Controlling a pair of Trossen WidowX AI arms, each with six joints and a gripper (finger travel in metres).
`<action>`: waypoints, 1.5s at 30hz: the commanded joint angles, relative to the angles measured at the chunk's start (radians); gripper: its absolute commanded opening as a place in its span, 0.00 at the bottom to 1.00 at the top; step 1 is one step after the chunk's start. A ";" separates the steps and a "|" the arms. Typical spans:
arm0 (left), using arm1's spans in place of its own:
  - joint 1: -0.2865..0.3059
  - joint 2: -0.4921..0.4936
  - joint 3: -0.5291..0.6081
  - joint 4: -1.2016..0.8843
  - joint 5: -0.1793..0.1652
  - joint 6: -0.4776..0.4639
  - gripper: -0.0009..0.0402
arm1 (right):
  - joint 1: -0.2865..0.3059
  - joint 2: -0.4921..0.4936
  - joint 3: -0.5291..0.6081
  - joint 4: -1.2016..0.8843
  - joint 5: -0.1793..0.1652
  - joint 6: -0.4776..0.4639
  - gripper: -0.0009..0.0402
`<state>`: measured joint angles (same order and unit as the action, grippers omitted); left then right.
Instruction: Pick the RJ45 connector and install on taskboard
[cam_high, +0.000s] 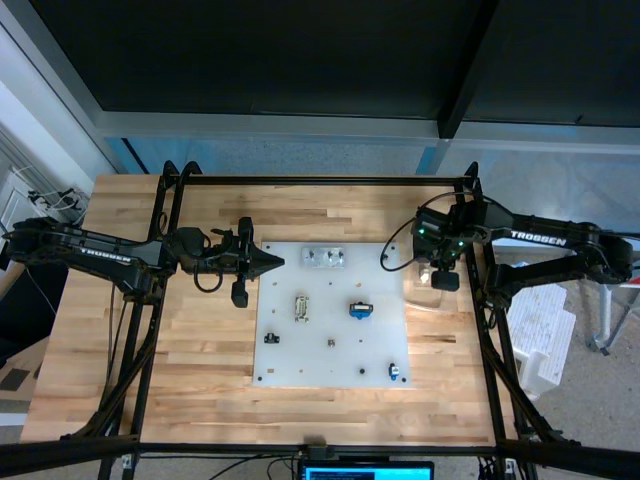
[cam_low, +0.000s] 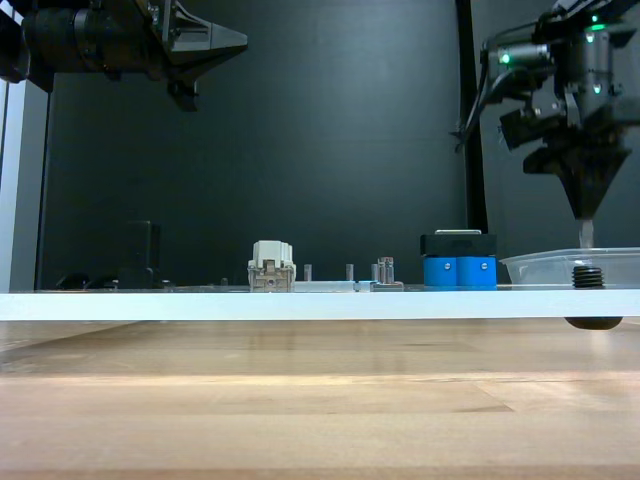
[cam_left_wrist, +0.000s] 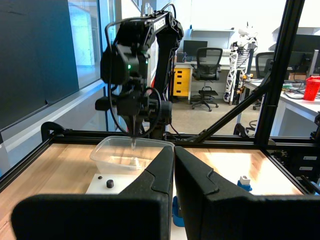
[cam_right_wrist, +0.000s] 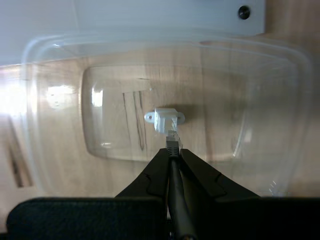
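The wooden desk (cam_high: 150, 330) carries the white taskboard (cam_high: 300, 360) at its middle. The left arm (cam_high: 90, 247) and the right arm (cam_high: 545, 238) both read "TROSSEN" in white letters in the high view; no other writing can be read.

A clear plastic tub (cam_high: 425, 295) sits just beside the taskboard's right edge. The right gripper (cam_high: 443, 280) points down into it, and the left gripper (cam_high: 278, 262) hovers level at the board's far left edge, well above it in the low view.

The left wrist view shows the left gripper's jaws pressed together with only a slit between them.

Only the right wrist view shows the RJ45 connector (cam_right_wrist: 172, 137): the right gripper's jaws pinch its black boot, and its clear tip touches a small white fitting (cam_right_wrist: 164, 119) on the tub floor. The low view gives only a thin stub under the gripper.

On the board, a blue fitting (cam_high: 361, 310) stands right of a beige one (cam_high: 300, 308).
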<state>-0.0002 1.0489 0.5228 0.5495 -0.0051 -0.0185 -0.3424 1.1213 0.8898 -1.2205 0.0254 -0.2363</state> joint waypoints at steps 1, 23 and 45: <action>0.000 0.000 0.000 0.000 0.000 0.000 0.02 | 0.013 0.000 0.060 -0.048 -0.001 0.018 0.02; 0.000 0.000 0.000 0.000 0.000 0.000 0.02 | 0.314 0.001 0.174 -0.102 -0.015 0.258 0.02; 0.000 0.000 0.000 0.000 0.000 0.000 0.02 | 0.757 0.200 0.287 -0.035 -0.014 0.607 0.02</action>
<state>-0.0002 1.0489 0.5224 0.5495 -0.0048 -0.0189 0.3992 1.3060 1.1648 -1.2591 0.0116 0.3573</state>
